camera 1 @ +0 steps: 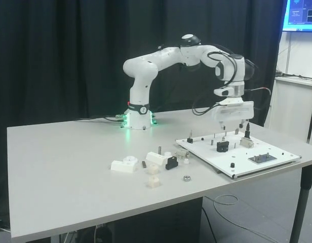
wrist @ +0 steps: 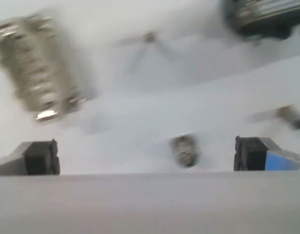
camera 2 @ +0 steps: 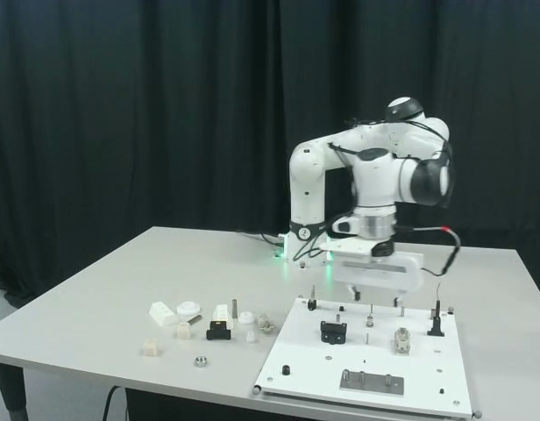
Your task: Remove USB.
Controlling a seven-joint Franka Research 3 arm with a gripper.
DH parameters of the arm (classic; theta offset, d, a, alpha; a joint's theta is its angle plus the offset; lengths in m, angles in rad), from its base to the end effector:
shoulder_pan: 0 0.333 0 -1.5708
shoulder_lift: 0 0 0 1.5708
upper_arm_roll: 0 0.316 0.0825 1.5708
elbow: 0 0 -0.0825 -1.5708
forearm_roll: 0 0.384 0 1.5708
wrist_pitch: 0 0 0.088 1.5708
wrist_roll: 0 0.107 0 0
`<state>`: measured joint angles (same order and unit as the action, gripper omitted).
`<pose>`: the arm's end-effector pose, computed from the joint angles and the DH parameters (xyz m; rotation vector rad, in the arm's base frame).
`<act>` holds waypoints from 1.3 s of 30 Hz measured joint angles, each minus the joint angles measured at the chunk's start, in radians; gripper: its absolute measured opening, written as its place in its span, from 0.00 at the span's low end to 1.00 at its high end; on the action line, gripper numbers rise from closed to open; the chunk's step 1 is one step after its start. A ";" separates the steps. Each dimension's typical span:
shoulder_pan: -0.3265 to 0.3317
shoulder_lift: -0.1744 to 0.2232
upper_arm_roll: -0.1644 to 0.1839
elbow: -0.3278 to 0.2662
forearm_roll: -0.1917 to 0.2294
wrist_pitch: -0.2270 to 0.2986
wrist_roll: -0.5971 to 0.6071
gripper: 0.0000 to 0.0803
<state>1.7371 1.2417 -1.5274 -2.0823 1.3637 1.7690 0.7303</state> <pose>0.5044 0.2468 0.2723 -2.6626 1.5493 0.0153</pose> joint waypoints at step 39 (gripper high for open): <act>0.096 -0.032 0.038 0.239 -0.183 -0.005 0.328 1.00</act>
<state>1.8330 1.2099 -1.4893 -1.8432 1.1809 1.7639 1.0578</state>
